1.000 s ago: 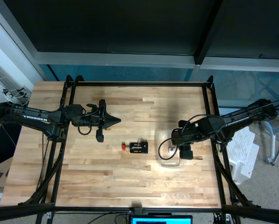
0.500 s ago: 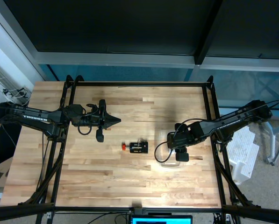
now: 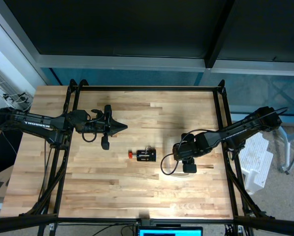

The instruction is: Pick the rca connector and install on the hub

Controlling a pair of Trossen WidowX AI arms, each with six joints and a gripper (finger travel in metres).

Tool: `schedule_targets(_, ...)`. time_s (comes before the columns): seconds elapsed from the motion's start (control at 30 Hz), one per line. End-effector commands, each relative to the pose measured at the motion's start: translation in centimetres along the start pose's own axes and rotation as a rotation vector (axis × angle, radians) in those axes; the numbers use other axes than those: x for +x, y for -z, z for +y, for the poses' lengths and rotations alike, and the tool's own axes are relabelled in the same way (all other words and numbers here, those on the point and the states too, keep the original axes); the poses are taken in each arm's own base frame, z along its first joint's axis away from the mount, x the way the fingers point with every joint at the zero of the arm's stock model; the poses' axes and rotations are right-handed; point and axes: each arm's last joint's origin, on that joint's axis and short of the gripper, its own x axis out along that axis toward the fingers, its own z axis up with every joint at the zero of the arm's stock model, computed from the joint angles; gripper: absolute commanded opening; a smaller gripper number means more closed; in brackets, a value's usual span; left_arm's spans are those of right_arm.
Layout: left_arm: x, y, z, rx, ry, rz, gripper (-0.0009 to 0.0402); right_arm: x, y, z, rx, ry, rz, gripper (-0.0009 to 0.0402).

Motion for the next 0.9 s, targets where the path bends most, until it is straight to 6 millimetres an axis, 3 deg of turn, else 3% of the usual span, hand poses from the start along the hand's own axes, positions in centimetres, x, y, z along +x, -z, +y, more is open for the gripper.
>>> schedule_targets(0.03, 0.0, 0.0, 0.0, 0.000, 0.000, 0.000, 0.0000, 0.4, -0.2, 0.2, -0.003, 0.000, 0.003, 0.0155)
schedule_targets(0.3, 0.0, 0.0, 0.0, 0.000, 0.000, 0.000, 0.0000, 1.1, -0.3, 0.4, -0.008, 0.005, 0.012, 0.0145)
schedule_targets(0.9, 0.0, 0.0, 0.0, 0.000, 0.000, 0.000, 0.0000, 1.5, -0.3, 0.6, -0.013, 0.009, 0.027, 0.0070)
